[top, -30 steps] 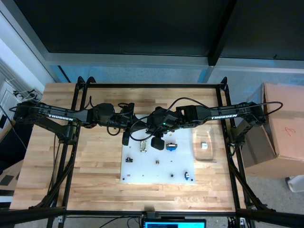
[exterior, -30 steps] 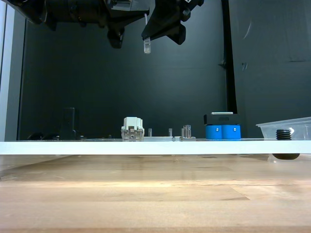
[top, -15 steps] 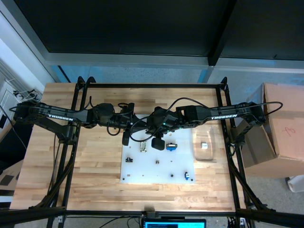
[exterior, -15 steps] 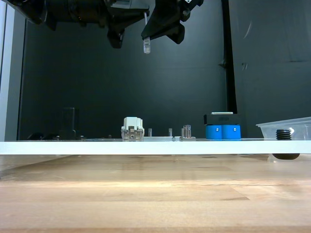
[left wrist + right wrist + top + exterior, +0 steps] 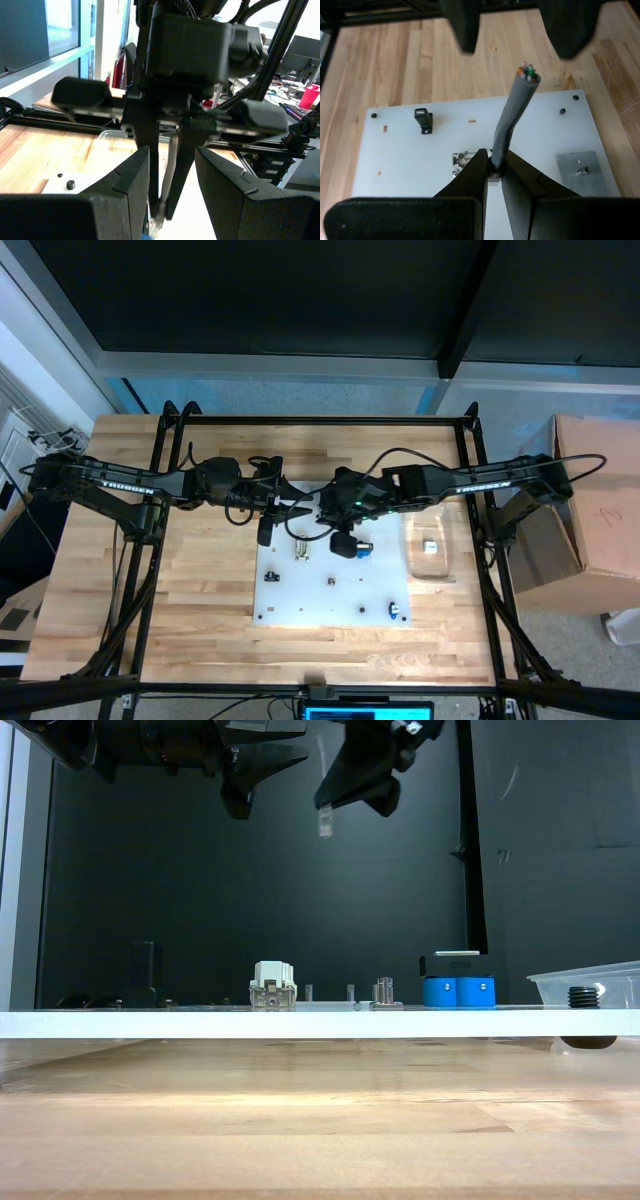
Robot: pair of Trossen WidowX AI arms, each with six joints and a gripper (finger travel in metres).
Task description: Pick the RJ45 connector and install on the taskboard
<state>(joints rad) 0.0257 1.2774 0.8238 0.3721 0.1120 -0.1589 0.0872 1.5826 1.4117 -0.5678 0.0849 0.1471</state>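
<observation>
A wooden tabletop (image 5: 200, 590) has a black metal frame (image 5: 320, 420) standing around it. A clear plastic tray (image 5: 412, 565) sits on the right side, with a small white piece (image 5: 430, 547) inside. From low down, a black ridged thing (image 5: 586, 994), maybe a cap, shows in the tray. A brown cardboard box (image 5: 590, 510) stands just past the right edge. A lit blue screen (image 5: 367, 710) is at the near edge.

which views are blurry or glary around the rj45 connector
Low view: dark backdrop swallows both black grippers up high; the right gripper holds the pale RJ45 connector, the left gripper beside it open. Left wrist view: near fingers blurred, windows glare. Right wrist view: board sharp, even.
</observation>
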